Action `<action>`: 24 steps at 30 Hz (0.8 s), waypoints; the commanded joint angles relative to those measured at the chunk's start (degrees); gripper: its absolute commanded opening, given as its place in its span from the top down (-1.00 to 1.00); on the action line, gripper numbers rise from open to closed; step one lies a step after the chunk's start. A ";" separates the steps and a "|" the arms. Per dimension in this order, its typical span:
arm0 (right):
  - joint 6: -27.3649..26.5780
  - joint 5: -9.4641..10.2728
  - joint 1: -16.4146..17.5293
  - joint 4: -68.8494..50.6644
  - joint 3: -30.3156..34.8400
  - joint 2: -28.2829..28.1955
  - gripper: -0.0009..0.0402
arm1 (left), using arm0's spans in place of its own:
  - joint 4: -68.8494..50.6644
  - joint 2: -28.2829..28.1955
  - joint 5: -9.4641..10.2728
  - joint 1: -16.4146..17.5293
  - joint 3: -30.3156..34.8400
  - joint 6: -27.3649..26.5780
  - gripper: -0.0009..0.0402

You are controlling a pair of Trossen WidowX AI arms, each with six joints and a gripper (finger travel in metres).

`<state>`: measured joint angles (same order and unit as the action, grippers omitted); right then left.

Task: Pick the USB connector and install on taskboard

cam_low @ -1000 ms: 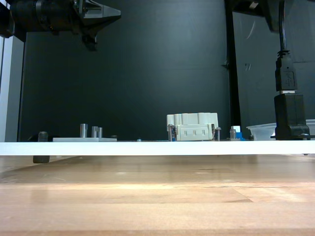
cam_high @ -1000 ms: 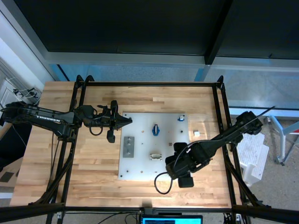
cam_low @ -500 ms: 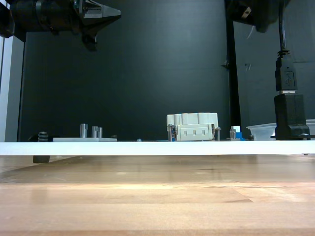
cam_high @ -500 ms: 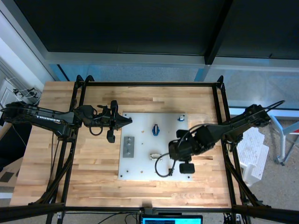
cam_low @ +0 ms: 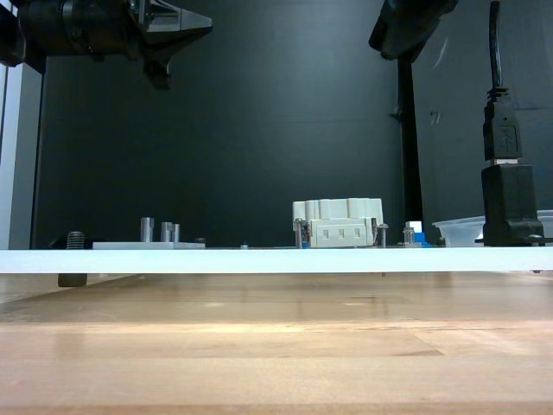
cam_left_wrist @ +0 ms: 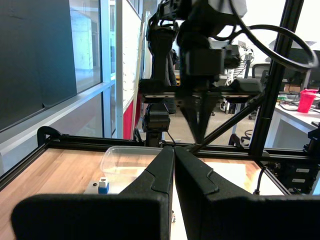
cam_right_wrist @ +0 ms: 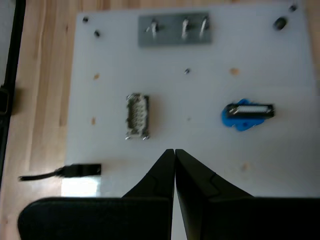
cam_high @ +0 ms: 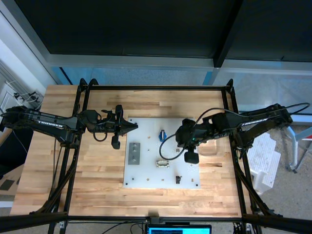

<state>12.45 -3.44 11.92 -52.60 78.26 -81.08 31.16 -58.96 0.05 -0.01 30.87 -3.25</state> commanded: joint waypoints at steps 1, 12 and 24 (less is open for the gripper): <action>-1.77 0.00 -1.99 4.13 -2.80 2.14 0.96 | 0.02 0.00 0.00 0.02 0.00 0.02 0.96; -6.95 0.39 -8.61 23.15 -13.46 8.98 0.96 | 0.02 -0.02 0.00 0.00 0.00 0.02 0.96; -9.09 2.25 -11.43 40.63 -23.04 14.58 0.96 | 0.02 0.00 0.00 0.00 0.00 0.02 0.96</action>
